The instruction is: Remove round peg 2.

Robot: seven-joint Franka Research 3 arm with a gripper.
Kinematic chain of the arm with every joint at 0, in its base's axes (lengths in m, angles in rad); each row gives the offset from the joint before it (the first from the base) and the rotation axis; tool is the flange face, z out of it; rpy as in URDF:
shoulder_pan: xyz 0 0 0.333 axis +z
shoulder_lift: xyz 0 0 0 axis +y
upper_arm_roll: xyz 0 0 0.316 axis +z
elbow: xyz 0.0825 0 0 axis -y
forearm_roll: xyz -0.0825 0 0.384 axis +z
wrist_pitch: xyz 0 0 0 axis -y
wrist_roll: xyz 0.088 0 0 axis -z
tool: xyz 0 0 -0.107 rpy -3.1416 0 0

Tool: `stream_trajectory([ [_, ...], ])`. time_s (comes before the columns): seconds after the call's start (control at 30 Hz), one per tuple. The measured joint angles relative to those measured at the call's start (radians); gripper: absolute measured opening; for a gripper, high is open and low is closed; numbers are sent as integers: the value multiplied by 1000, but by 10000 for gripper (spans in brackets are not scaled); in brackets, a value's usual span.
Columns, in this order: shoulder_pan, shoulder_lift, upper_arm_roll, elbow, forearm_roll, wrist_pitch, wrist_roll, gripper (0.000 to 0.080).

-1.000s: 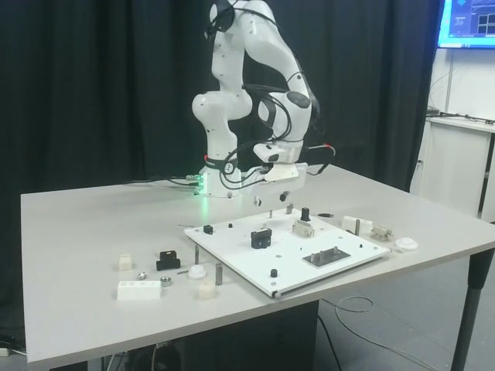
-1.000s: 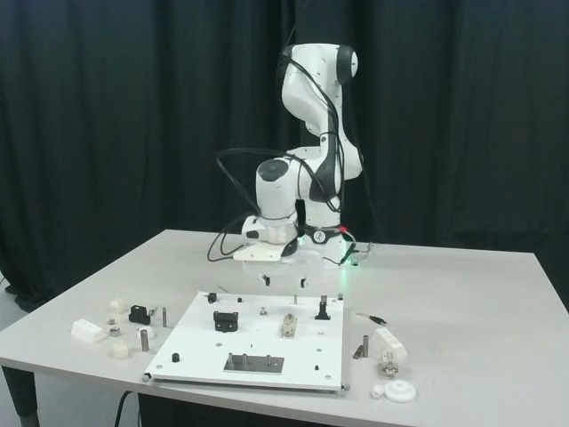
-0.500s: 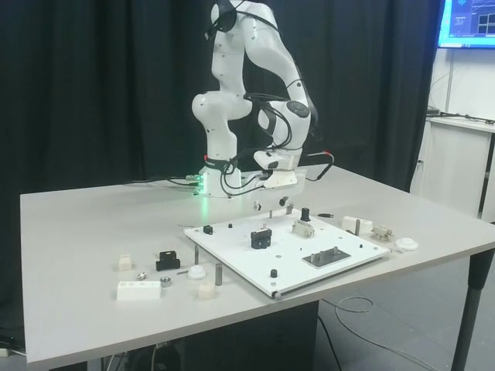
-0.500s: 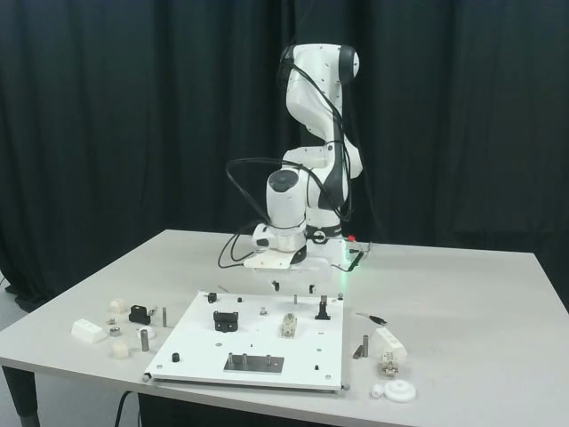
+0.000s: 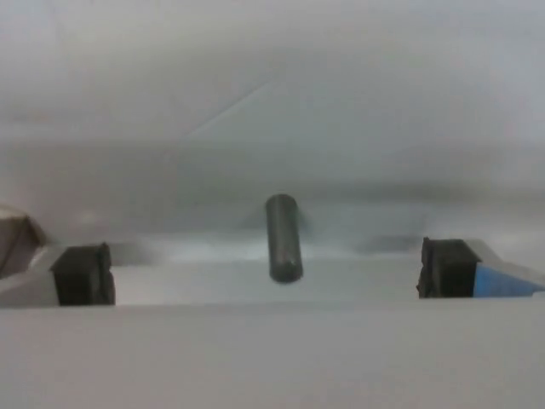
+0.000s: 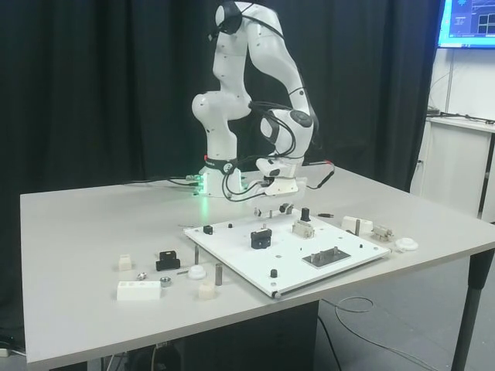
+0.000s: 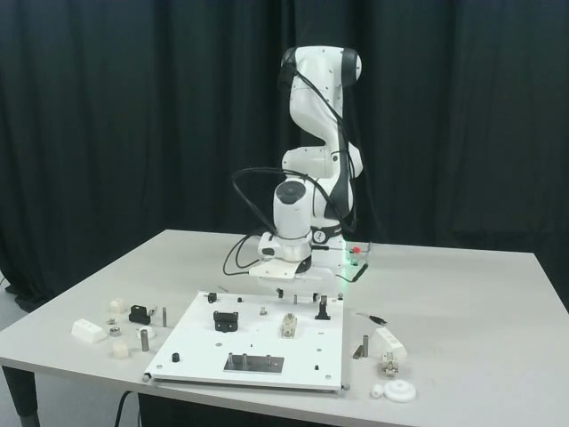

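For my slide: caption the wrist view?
Open hand straddling an upright dark grey round metal peg on the white board.

Robotics lab: black curtains [image 7: 133,116], grey table [image 6: 77,224], white assembly board [image 7: 258,351], wall screen [image 6: 468,23].

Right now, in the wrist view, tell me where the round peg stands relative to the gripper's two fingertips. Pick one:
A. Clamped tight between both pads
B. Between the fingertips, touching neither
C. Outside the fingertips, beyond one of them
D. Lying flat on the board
B: the round peg stands upright midway in the open gripper, with clear gaps to each of the black fingertips.
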Motion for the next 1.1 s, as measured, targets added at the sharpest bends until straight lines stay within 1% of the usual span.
stream_trajectory([
  [0.17,0,16,5,0,0,17,9,800],
  [0.4,-4,15,6,4,-1,8,21,800],
  [0.63,-14,-3,4,11,-18,-32,25,800],
  [0.8,-20,-18,4,11,-27,-46,18,800],
  [1.1,-25,-24,4,11,-26,-49,-42,800],
])
